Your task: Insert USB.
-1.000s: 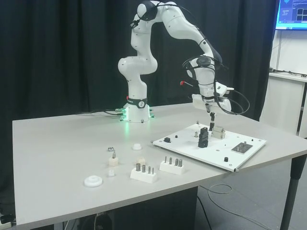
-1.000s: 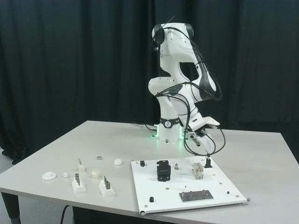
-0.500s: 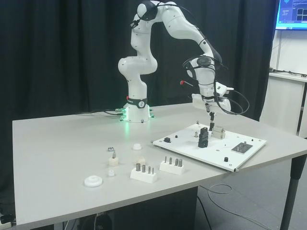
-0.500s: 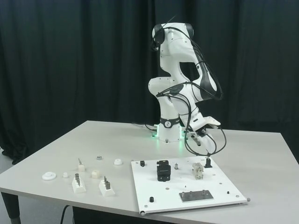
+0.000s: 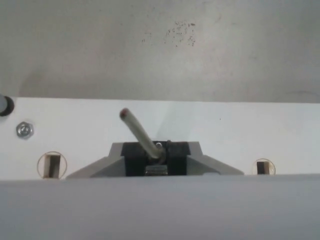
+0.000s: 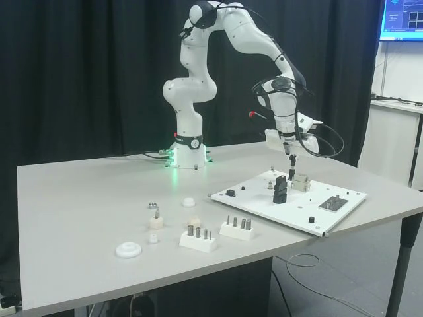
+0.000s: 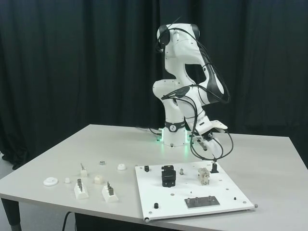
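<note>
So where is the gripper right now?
In both room views the gripper hangs above the far edge of the white board, on the side away from the loose small parts, just above the small black part there.

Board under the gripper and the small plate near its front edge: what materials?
Board: looks like white plastic or painted sheet, matte, evenly lit without glare. Plate: probably bare metal, grey with a dull sheen, pins standing on it. Neither is certain from looks alone.

A white arm [image 6: 225, 39] is glowing green at its base [image 6: 187, 157] on a grey surface [image 6: 79, 198], before a black curtain [image 7: 72, 62].
</note>
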Available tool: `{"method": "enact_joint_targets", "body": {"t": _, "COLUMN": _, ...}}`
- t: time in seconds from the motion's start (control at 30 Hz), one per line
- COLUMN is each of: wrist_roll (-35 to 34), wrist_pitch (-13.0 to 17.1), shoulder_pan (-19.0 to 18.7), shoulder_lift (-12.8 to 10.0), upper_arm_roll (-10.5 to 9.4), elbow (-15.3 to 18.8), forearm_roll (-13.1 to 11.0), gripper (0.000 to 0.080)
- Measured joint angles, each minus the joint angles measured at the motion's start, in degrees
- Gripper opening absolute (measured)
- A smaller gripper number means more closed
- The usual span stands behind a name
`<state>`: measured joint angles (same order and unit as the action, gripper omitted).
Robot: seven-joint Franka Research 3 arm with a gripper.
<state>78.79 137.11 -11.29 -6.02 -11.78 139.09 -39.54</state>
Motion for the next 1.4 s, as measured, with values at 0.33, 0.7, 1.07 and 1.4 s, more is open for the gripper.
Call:
{"method": "enact_joint_targets", "body": {"t": 0.33, "wrist_roll": -0.51, "wrist_pitch": 0.34, "shoulder_pan": -0.29, "shoulder_lift": 0.0, "upper_arm_roll": 0.0, "elbow": 0.01, "forearm_roll": 0.0, "gripper": 0.0088}}
{"method": "enact_joint_targets", "body": {"t": 0.7, "wrist_roll": -1.21, "wrist_pitch": 0.53, "shoulder_pan": -0.59, "shoulder_lift": 0.0, "upper_arm_roll": 0.0, "elbow": 0.02, "forearm_roll": 0.0, "gripper": 0.0088}}
{"method": "enact_joint_targets", "body": {"t": 1.07, "wrist_roll": -1.84, "wrist_pitch": 0.5, "shoulder_pan": -0.61, "shoulder_lift": -0.01, "upper_arm_roll": 0.0, "elbow": 0.02, "forearm_roll": -0.06, "gripper": 0.0088}}
{"method": "enact_joint_targets", "body": {"t": 1.4, "wrist_roll": -1.84, "wrist_pitch": 0.37, "shoulder_pan": -0.63, "shoulder_lift": -0.01, "upper_arm_roll": 0.0, "elbow": 0.01, "forearm_roll": -0.14, "gripper": 0.0088}}
